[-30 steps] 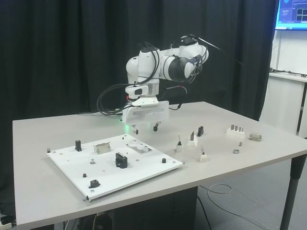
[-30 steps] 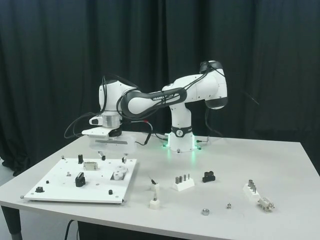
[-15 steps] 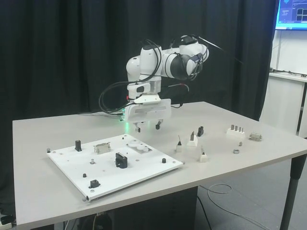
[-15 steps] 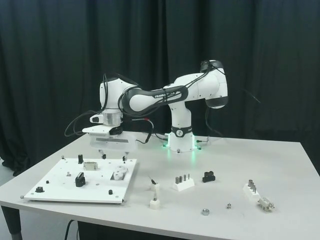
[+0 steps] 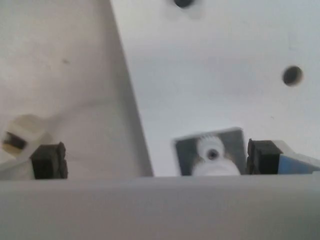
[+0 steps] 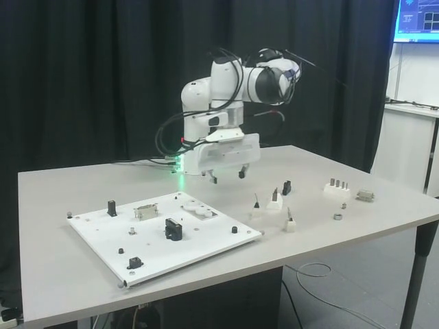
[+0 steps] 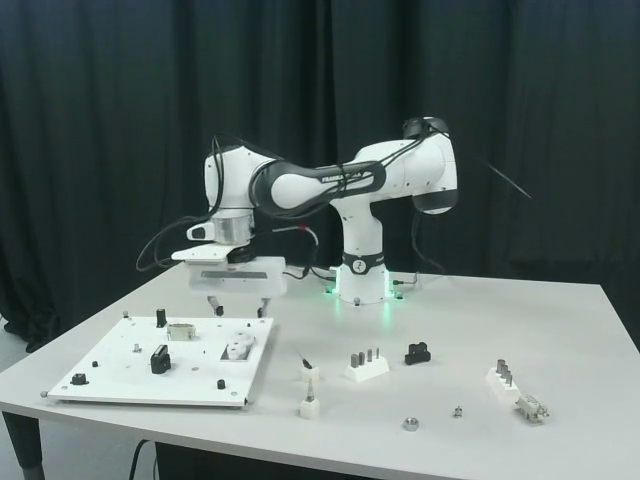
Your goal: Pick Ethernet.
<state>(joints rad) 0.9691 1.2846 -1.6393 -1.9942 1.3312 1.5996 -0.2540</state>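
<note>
The gripper (image 7: 237,305) hangs with jaws spread and empty above the white board's (image 6: 199,241) far edge, while which small black part on the grey tabletop (image 6: 55,205) is the Ethernet I cannot tell.

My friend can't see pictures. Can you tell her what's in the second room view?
A white robot arm reaches out from its base on a grey table, holding its open, empty tool above the far edge of a white board with small black parts on it. More small parts sit on the table beside the board, and a black curtain hangs behind.
</note>
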